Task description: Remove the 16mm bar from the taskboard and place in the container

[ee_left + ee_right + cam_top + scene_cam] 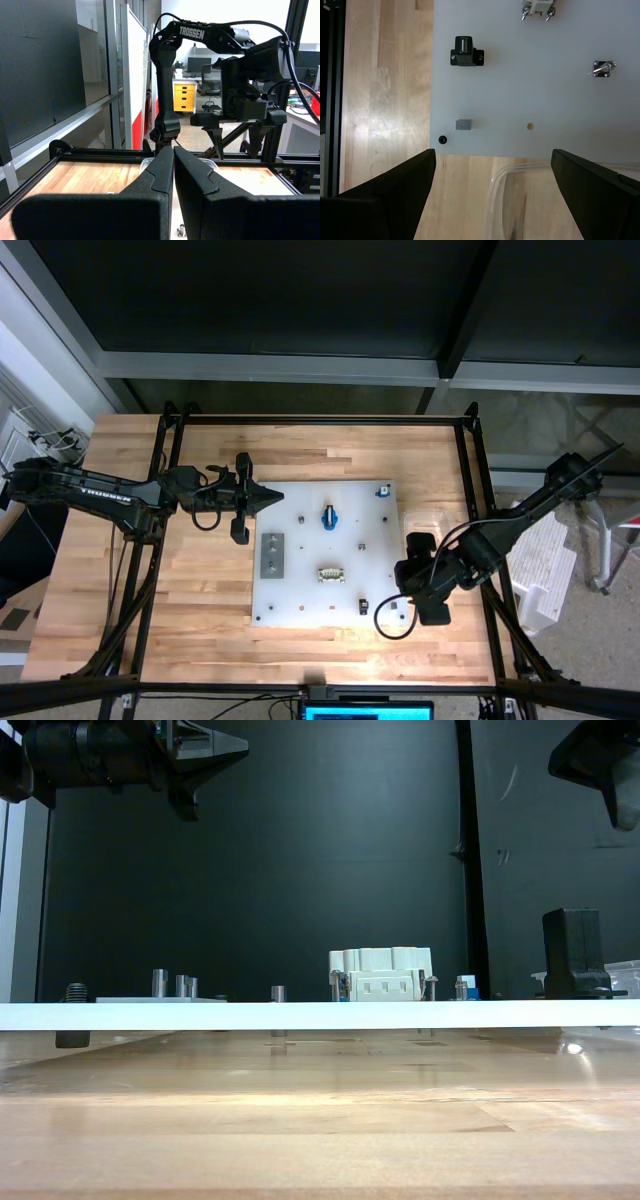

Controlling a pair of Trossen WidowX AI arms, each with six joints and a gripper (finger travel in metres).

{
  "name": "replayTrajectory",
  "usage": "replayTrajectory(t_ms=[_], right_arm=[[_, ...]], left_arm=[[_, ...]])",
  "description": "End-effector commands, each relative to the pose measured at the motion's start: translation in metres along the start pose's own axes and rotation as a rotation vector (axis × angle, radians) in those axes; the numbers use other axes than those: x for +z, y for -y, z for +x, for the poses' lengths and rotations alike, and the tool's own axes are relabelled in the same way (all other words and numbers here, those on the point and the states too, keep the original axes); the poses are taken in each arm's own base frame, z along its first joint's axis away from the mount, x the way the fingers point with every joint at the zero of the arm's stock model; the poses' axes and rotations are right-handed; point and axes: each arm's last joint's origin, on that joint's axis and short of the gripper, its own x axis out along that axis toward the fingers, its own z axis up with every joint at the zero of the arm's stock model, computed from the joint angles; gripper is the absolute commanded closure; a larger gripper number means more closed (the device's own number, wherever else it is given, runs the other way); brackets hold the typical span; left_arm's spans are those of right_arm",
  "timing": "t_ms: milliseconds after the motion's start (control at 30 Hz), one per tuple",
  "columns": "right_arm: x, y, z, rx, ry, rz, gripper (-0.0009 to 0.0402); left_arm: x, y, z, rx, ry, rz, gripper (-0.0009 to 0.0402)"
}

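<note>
Though spread, right gripper over taskboard edge; left gripper beside taskboard.

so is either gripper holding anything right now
Nothing: right gripper open over the taskboard edge near the 16mm bar; left gripper shut, empty, raised over its opposite edge.

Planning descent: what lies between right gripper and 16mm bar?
Right wrist view: only bare taskboard between 16mm bar and open right gripper above. Left gripper shut over board's left edge.

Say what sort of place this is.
Likely a robotics lab: a black-framed wooden bench, a white taskboard, the left hand raised near its left edge, the right hand raised open over its right edge, and a yellow drawer cabinet beyond.
</note>
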Motion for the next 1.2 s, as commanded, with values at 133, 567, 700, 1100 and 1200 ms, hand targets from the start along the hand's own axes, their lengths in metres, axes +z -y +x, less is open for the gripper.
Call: replayTrajectory(t_ms=[133,567,700,1100,1200], right_arm=[[0.0,0.0,0.0,0.0,0.0,-0.001,0.0066],[-0.002,-0.001,0.001,-0.001,-0.005,-0.005,0.0066],[-0.002,-0.001,0.001,-0.002,-0.005,-0.005,0.0066],[-0.002,-0.005,0.016,-0.027,-0.05,-0.016,0.0066],[-0.001,-0.007,0.023,-0.036,-0.071,-0.02,0.0066]], left_arm=[[0.0,0.0,0.0,0.0,0.001,0.0,0.0393],[0.0,0.0,0.0,0.0,0.0,0.0,0.0393],[0.0,0.0,0.0,0.0,0.0,0.0,0.0393],[0.0,0.0,0.0,0.0,0.0,0.0,0.0393],[0.0,0.0,0.0,0.0,0.001,0.0,0.0393]])
